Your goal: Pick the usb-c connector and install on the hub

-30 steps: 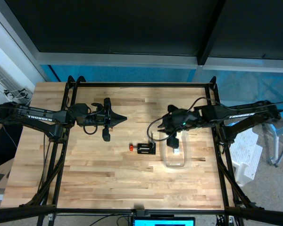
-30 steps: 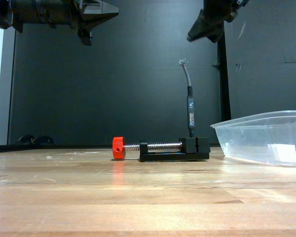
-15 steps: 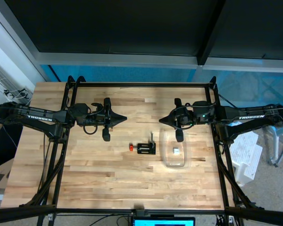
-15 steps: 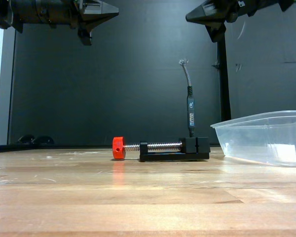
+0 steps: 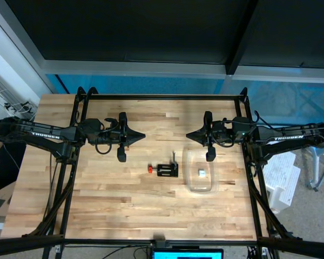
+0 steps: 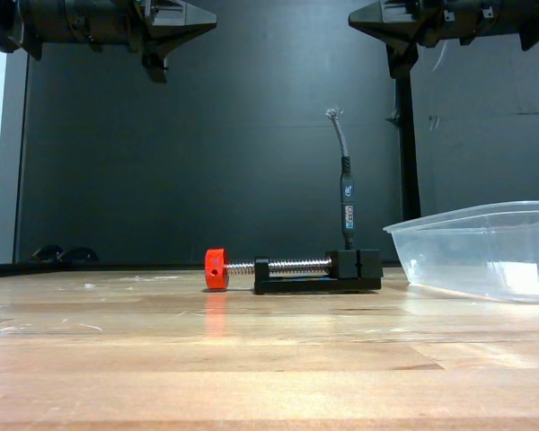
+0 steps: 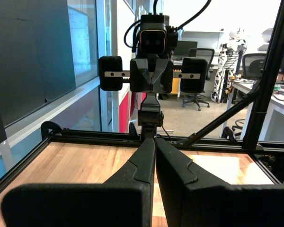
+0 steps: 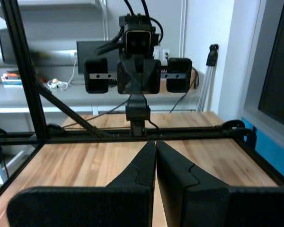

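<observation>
Lying flat near mid-table, the hub (image 5: 167, 170) runs its long axis left-right, with the orange-red knob (image 5: 150, 169) end toward the left arm's side. The low view shows what the high view barely does: the usb-c connector (image 6: 348, 205), a dark plug, stands upright out of the hub's block end opposite the knob, long axis vertical, its frayed braided stub on top bending slightly left. From above it reads only as a thin grey sliver. It is probably seated in the hub, though the joint itself is hidden. A clear tray (image 5: 191, 183) sits just right of the hub with a white-grey square piece (image 5: 202, 172) inside, visible only from above. The left gripper (image 5: 142, 135) and right gripper (image 5: 189, 135) hang high over the table (image 5: 113, 205), well apart, tips facing each other. The wrist views show both pairs of fingers pressed together, holding nothing.
</observation>
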